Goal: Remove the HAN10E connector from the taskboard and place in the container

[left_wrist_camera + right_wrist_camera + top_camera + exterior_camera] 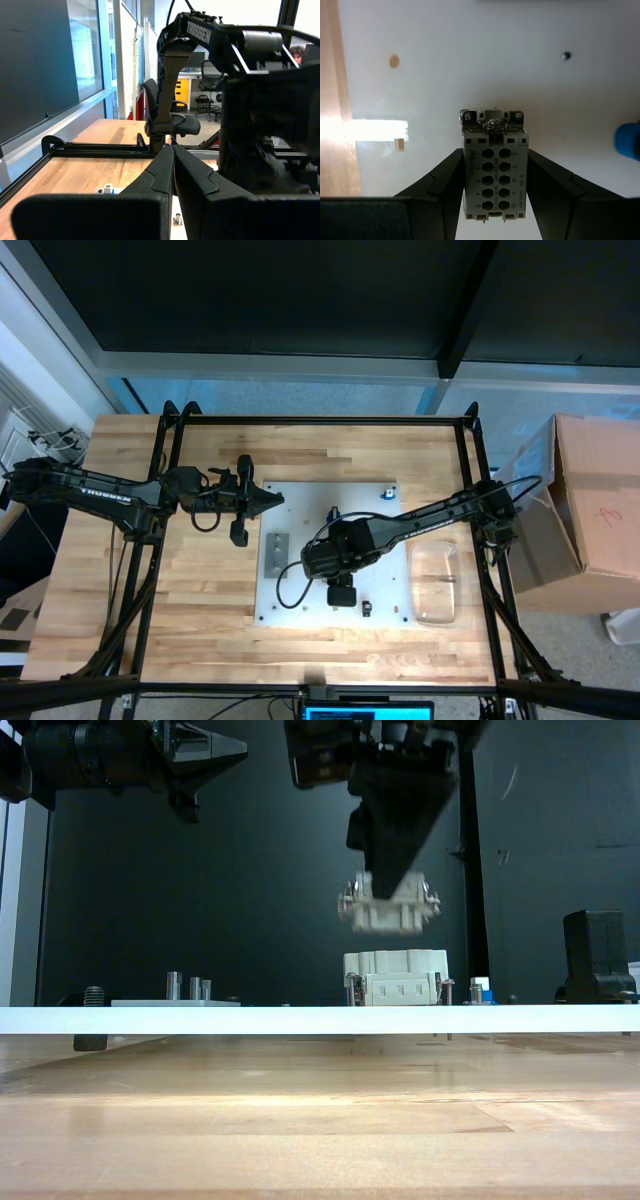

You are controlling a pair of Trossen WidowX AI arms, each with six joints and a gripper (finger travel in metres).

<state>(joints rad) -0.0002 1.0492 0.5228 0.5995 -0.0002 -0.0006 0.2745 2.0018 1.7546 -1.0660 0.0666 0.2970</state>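
At the left edge of the wooden table, the black left arm bears the white word TROSSEN along its link. The left gripper hangs high over the table just beside the far left corner of the flat white taskboard, tips pointing right; its black fingers lie pressed together with nothing between them. A small grey metal plate with upright pegs sits on the board's left part.

Near the board's middle, the pale grey rectangular HAN10E connector hangs in the air, clamped across its narrow width by the jaws of the right gripper, which points straight down. The connector is directly above its matching pale grey housing on the board and clear of it, with a gap between the two. Its long axis lies roughly level and runs left to right across the low view; its face of ten round holes, in two rows of five, points up at the wrist camera; tiny numerals stand beside the holes, with 10 at one end.

The black right arm also reads TROSSEN. A blue part and a black upright block stand further right on the board. A clear plastic container rests on the table just beside the board's right edge. A brown cardboard box off the table carries a red scrawl I cannot read.
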